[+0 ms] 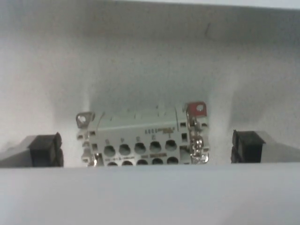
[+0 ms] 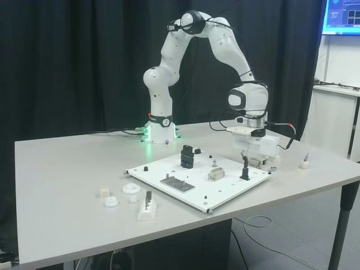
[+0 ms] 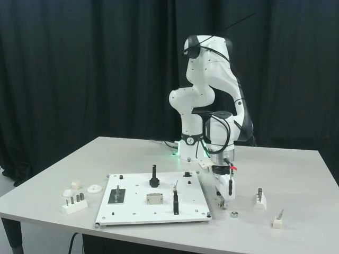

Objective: Pick waterproof.

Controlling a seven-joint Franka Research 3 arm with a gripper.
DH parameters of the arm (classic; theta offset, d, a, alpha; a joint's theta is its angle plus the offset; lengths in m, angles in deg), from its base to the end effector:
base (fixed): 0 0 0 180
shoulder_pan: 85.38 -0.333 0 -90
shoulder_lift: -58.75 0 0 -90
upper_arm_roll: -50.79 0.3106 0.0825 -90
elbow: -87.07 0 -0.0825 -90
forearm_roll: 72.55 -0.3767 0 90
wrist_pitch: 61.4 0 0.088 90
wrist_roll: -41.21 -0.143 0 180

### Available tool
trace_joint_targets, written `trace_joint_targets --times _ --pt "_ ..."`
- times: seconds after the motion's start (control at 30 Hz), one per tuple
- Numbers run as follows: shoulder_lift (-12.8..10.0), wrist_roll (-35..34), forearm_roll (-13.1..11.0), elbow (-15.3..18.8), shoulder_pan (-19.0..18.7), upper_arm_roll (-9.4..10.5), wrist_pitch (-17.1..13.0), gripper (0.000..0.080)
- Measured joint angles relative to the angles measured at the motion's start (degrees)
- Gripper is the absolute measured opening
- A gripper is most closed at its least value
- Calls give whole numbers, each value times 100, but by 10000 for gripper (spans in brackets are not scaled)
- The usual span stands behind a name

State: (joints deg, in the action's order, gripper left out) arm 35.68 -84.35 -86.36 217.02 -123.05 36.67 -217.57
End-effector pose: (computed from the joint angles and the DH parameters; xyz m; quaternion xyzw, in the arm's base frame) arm 0.4994 0.2045 0.1571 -0.5503 0.8341 -0.0053 0.0378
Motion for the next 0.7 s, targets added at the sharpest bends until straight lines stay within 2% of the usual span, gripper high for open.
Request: trace_joint_targets --times 0.7 --pt "-181 46 -55 -19 19 7 -181 800"
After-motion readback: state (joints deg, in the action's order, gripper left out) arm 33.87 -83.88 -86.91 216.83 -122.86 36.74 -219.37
